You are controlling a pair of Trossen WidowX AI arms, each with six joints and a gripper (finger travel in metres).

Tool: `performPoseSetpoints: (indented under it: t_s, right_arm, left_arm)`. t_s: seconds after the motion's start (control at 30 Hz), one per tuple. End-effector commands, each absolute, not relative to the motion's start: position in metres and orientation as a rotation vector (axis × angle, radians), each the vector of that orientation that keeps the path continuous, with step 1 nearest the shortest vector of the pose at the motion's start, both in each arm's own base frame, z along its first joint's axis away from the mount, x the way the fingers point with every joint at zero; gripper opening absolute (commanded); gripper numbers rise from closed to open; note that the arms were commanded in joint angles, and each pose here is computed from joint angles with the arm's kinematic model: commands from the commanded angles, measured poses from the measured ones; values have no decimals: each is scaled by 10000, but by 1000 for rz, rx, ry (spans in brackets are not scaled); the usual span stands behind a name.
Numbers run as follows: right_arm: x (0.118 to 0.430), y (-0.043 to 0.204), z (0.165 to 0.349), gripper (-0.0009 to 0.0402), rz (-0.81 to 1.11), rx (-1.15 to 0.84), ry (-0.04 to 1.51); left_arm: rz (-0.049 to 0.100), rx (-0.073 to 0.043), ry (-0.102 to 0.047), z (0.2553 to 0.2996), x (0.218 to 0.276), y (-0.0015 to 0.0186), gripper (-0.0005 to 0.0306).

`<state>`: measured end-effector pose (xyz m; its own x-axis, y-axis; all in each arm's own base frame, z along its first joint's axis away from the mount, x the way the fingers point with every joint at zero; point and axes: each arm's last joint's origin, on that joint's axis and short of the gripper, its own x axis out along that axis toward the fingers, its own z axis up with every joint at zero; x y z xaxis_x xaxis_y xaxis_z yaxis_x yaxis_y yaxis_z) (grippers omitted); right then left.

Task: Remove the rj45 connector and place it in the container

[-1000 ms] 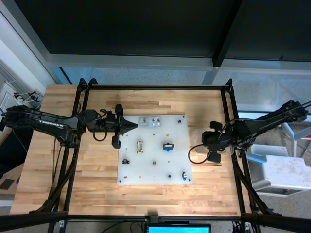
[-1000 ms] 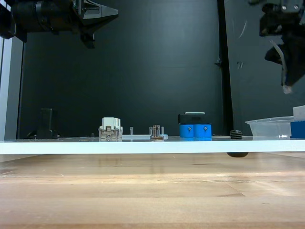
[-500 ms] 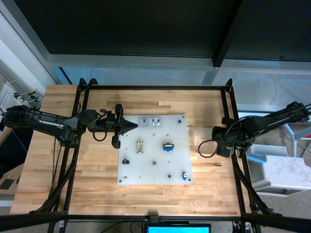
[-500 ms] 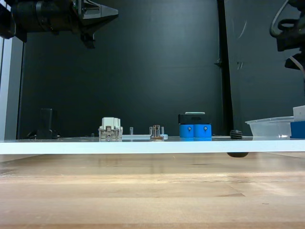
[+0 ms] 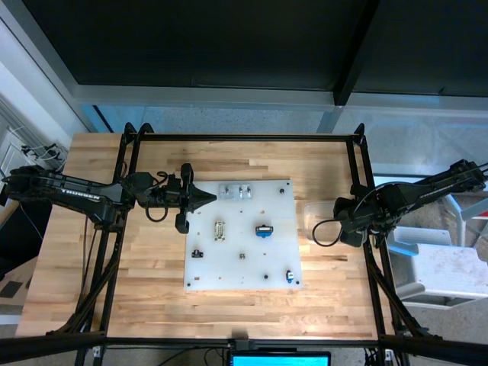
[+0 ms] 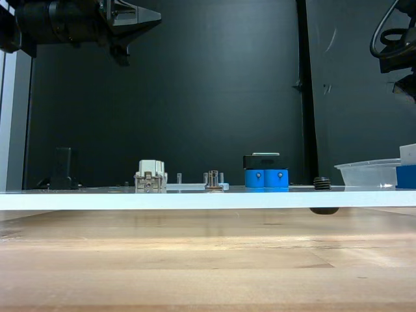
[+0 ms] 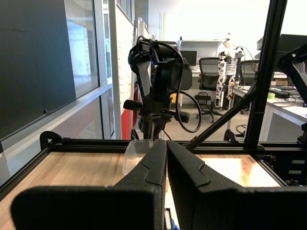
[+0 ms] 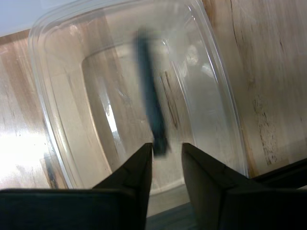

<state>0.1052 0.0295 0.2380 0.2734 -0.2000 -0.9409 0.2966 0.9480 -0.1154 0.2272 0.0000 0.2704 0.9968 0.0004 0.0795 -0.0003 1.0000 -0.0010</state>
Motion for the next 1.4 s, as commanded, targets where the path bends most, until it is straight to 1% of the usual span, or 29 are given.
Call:
performPoseSetpoints:
  t_s: [0.03, 0.3, 0.6, 1.4]
  right_arm:
    - [1057, 297, 2387, 121, -331, 85, 1246]
    - [1053, 295, 2385, 166, -335, 86, 1249]
    - [1052, 293, 2385, 193, -355, 99, 1243]
    - [1052, 293, 2385, 197, -355, 99, 1243]
  left_arm:
    - [0, -1, -80, 2704, 2273, 0, 0]
    - [0, -1, -80, 2704, 2273, 0, 0]
    - [0, -1, -80, 2704, 2273, 0, 0]
    - [1, -1, -80, 2704, 2273, 1, 0]
